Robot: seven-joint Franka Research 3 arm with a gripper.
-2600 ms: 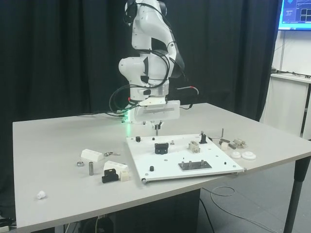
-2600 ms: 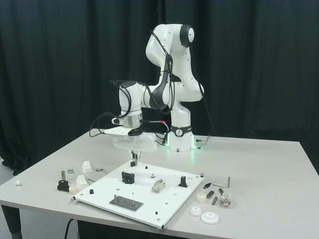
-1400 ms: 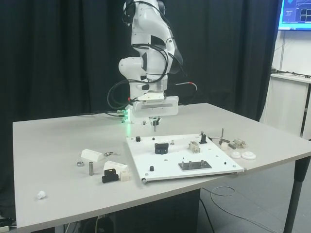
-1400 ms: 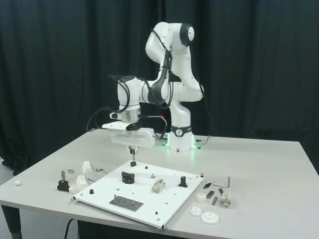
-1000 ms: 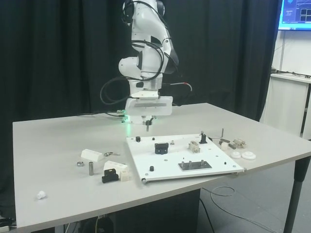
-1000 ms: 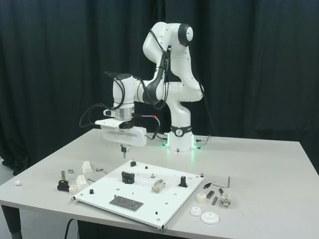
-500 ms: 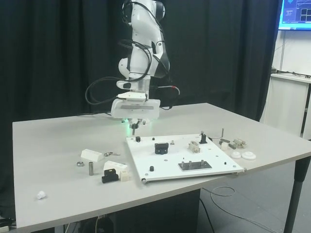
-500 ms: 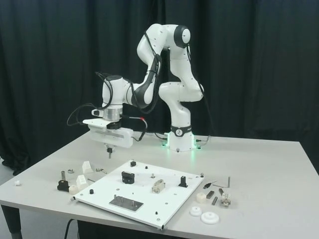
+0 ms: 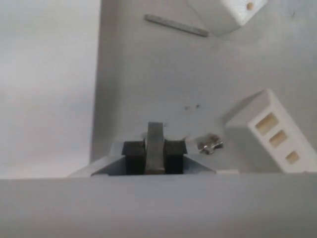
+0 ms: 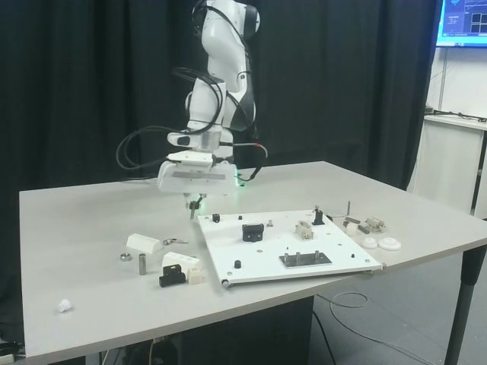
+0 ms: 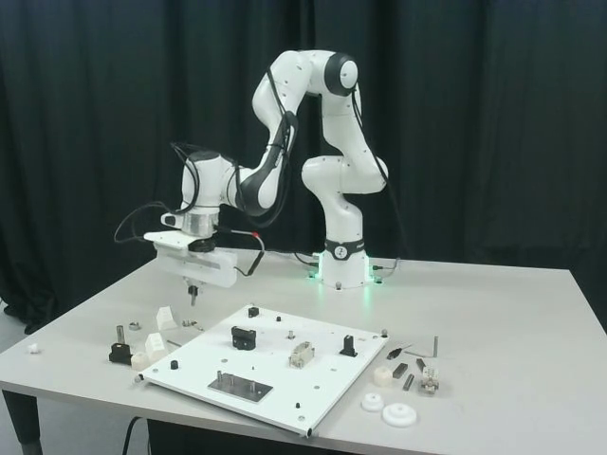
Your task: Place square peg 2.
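Leftmost on the grey surface (image 10: 91, 228), as seen from the first room view, a small white knob (image 10: 64, 306) is seen near the front edge. Further right, a white block (image 10: 143, 242) is laid flat, with a small grey cylinder (image 10: 141, 264) standing upright just in front of it and a black-and-white part (image 10: 180, 270) lying beside that. In the wrist view the white block (image 9: 270, 131) is shown with three slots in its side, and a small metal screw (image 9: 210, 146) lies on the surface close by.

Above the gap between the block and the white board (image 10: 281, 245), the hand (image 10: 193, 204) is held clear of the surface, pointing straight down. Its two black fingers (image 9: 132, 154) are closed tightly on the peg (image 9: 155, 151), a slim grey bar that is gripped upright between them and protrudes below the tips. The peg (image 11: 193, 295) is thus carried in the air, touching neither board nor surface.

On the board a black bracket (image 10: 253, 231), a small fixture (image 10: 303, 229), a black post (image 10: 317, 216) and a grey plate (image 10: 304, 259) with pins are mounted. Right of the board, two white gears (image 10: 382, 242) and several small metal parts (image 10: 364, 224) are laid out. Behind everything, the white arm (image 11: 327, 180) is bolted to the surface, with a green light (image 11: 315, 276) shown at its base.
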